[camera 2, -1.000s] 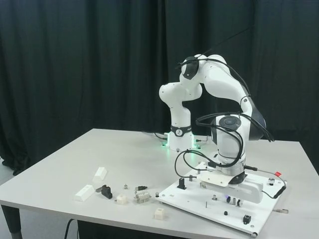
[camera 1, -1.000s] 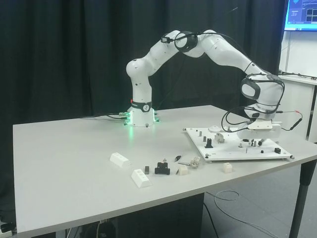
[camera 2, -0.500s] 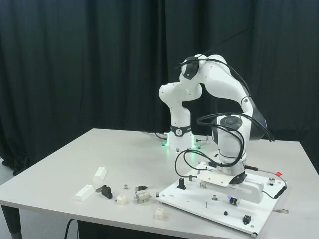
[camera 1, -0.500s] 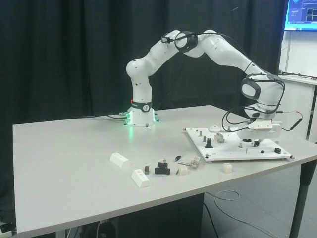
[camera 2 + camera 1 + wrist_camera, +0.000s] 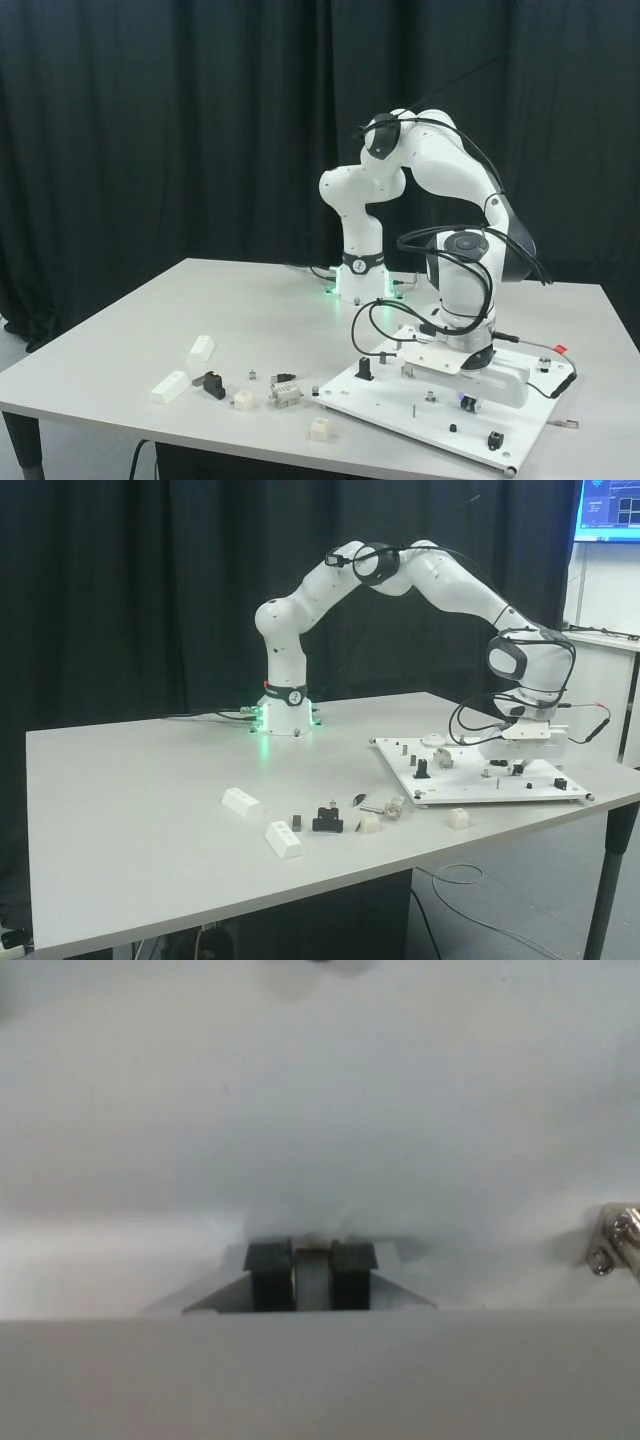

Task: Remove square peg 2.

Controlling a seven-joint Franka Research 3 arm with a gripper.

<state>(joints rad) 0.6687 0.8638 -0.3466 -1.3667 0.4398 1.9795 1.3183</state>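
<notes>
The tool [image 5: 312, 1274] is closed to a narrow gap, its two black fingertips [image 5: 268, 1276] pinching a small pale square peg [image 5: 312, 1280] between them; the peg fills the gap and touches both pads. In the wrist view the white assembly board [image 5: 320, 1110] lies directly beneath the tool, and a metal connector [image 5: 618, 1240] sits on the board near the tool. The room views do not resolve the fingertips or the peg, which are hidden under the wrist housing. The first room view shows the tool [image 5: 518, 766] just above the board [image 5: 480, 780] on the grey bench [image 5: 150, 790], with loose white blocks [image 5: 285, 839] lying well apart from the tool. The second room view shows the white arm [image 5: 440, 190] bent down over the board [image 5: 390, 405], with the tool [image 5: 468, 402] close above it.
</notes>
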